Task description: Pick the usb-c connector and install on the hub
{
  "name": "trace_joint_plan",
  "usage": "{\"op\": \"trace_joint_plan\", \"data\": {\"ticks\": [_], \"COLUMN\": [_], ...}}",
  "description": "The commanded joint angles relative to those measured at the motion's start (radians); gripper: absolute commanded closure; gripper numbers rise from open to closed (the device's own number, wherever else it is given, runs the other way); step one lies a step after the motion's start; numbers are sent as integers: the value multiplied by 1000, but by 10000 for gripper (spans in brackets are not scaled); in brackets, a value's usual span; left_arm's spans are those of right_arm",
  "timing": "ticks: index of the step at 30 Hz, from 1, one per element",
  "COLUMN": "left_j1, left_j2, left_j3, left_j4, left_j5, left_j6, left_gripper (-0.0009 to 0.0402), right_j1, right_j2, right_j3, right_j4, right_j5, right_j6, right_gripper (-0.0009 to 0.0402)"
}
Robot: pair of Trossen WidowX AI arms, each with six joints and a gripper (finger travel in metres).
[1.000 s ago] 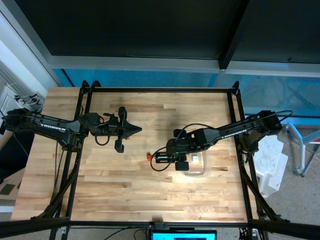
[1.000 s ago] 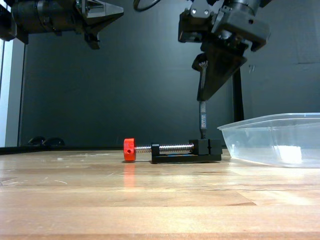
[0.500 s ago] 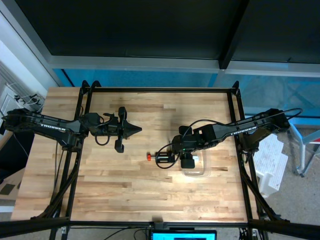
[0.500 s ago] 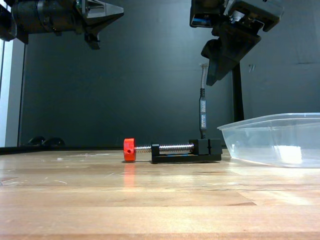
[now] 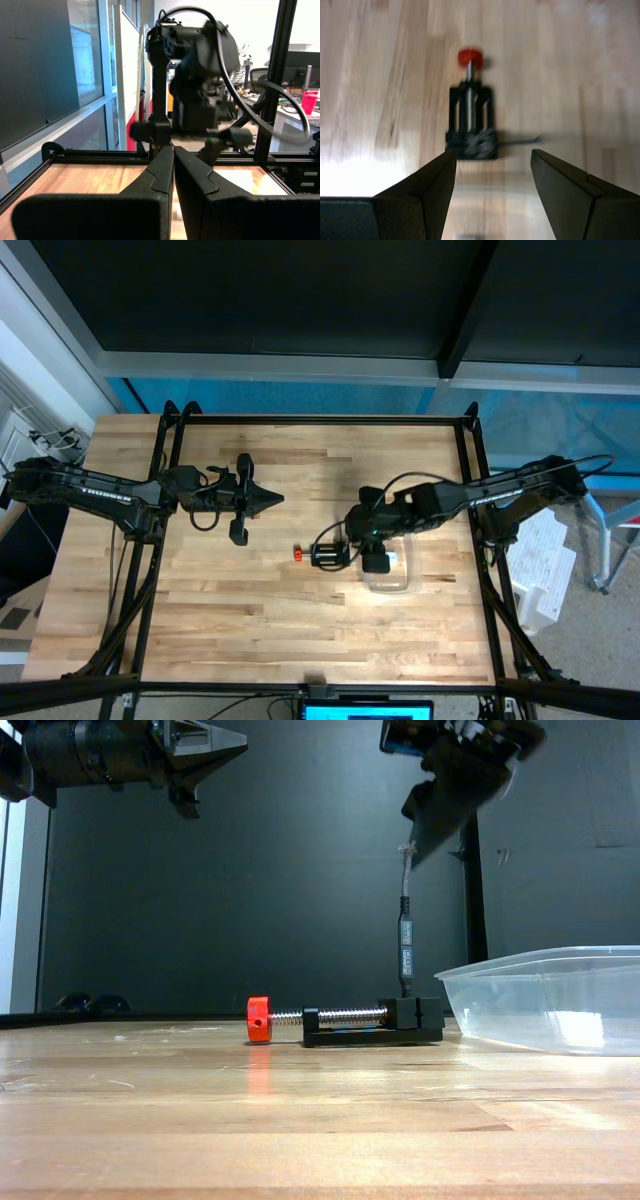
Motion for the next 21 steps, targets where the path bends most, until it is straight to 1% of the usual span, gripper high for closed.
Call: {"op": "trace_joint_plan", "data": {"ticks": [1,5,11,21], "left_j1": [0,0,0,0], "left_j2": [0,0,0,0], "left_j3": [0,0,0,0], "left_j4": [0,0,0,0], "left_j5": [0,0,0,0], "left_j6": [0,0,0,0], "left_gripper": [393,393,393,393], "right_j1": [-14,-39,-66,-81], "right_j2": [-50,-122,-228,-366], "right_j3": [-3,-39,-121,-304], "right_j4": [14,68,220,499], "right_j5": [2,1,1,0], "right_j6": [-21,-39,-48,-73], "right_gripper": [203,230,276,353]}}
